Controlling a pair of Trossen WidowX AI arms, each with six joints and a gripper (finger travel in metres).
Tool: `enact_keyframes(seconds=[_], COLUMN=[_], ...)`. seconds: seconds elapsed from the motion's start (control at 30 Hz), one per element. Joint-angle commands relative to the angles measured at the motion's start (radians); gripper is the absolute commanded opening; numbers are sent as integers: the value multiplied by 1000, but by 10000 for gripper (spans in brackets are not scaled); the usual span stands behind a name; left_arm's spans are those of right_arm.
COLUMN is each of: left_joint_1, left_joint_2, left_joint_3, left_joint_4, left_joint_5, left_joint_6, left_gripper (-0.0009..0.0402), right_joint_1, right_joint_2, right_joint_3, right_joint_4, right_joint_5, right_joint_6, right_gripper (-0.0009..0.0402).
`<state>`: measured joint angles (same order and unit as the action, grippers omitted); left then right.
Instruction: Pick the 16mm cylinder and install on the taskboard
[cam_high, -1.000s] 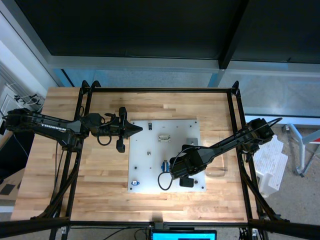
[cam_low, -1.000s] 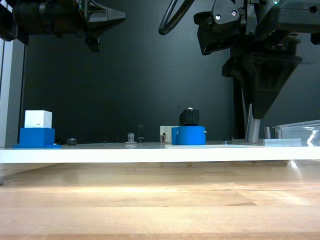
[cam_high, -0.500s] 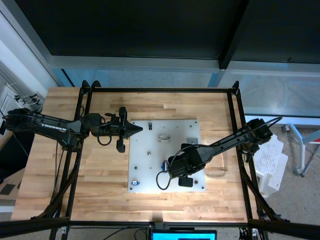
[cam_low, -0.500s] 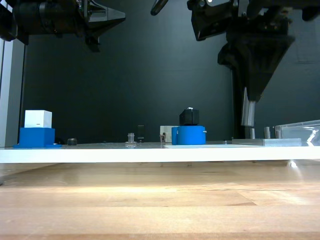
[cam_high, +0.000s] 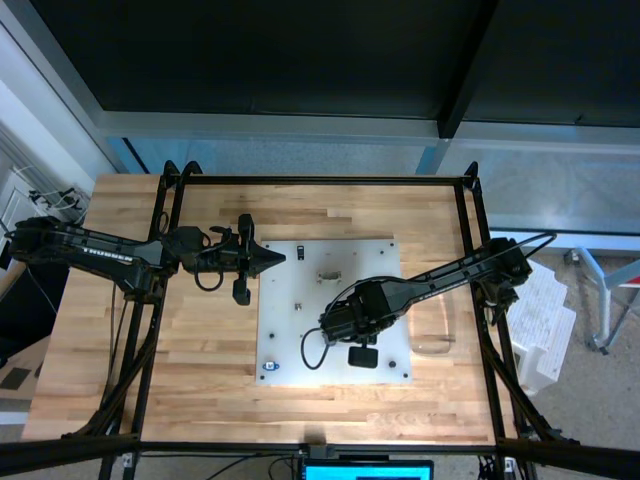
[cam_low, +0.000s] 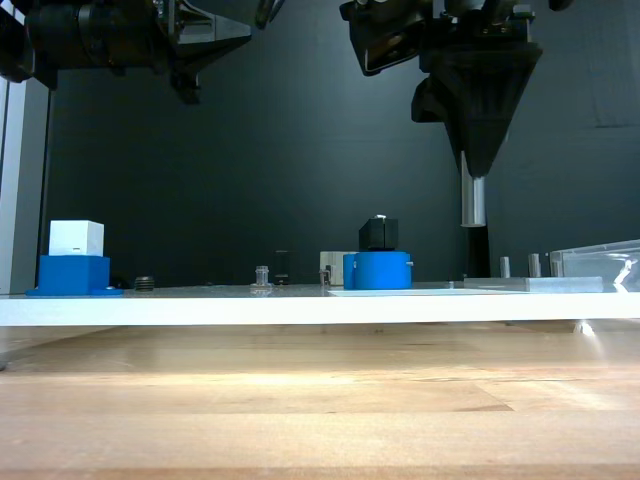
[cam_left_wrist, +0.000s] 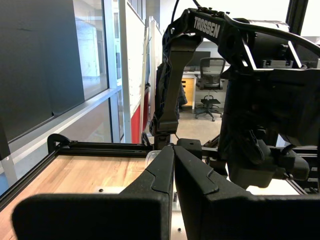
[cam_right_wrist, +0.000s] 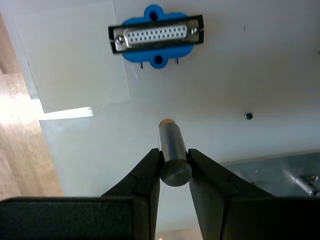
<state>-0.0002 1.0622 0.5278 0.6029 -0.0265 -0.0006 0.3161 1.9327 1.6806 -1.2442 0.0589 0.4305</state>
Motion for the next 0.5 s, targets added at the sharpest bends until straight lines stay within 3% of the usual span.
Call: enact_keyframes(seconds=[0.03, 0.5], left_joint_1=[0, 0], left_joint_2=[0, 0], left_joint_3=[0, 0], left_joint_4=[0, 0], left_joint_5=[0, 0], left_joint_6=[0, 0], left_gripper=[0, 0], right_joint_1=[-2, -1], right_joint_2=[7, 46], right_joint_3=[11, -6], right_joint_4=[-8, -1], right_joint_5=[0, -7], right_joint_6=[-3, -1], right_gripper=[8, 8])
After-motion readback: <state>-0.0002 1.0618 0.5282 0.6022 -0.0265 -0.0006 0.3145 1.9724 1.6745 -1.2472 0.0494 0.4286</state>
